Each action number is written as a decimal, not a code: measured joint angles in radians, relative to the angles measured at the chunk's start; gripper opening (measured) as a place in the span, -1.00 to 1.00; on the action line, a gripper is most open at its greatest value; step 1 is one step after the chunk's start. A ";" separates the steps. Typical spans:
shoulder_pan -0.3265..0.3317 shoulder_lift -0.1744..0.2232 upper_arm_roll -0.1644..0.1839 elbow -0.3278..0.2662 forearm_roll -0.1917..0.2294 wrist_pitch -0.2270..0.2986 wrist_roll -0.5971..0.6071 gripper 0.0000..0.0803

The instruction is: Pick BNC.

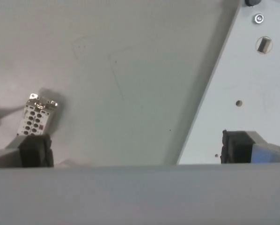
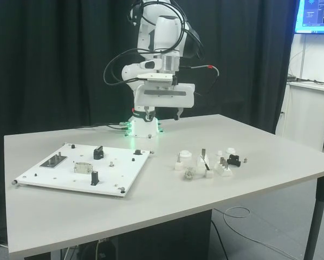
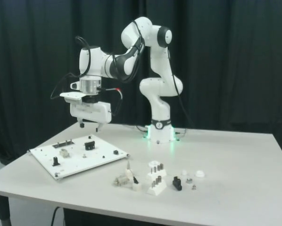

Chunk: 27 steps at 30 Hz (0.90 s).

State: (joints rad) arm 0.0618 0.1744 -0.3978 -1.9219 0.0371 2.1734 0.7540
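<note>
We cannot tell which of the small parts (image 2: 208, 162) clustered on the grey desk (image 2: 270, 157) is the BNC. Our gripper (image 2: 161, 115) hangs well apart from them, jaws wide and holding nothing, above the white board's (image 2: 70, 179) far edge.

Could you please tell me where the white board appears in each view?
Wrist view: white board, edge slanting across the grey table.
First room view: left on the table.
Second room view: left, near the table's edge.
Shared landmark: the grey table.
</note>
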 joint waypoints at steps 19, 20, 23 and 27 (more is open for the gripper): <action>0.004 0.005 0.016 0.018 0.016 -0.007 -0.002 1.00; 0.004 0.005 0.017 0.019 0.017 -0.007 -0.002 1.00; 0.004 0.005 0.021 0.022 0.023 -0.008 -0.002 1.00; 0.004 0.006 0.025 0.024 0.024 -0.008 -0.002 1.00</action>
State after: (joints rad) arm 0.0659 0.1801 -0.3728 -1.8978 0.0615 2.1649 0.7518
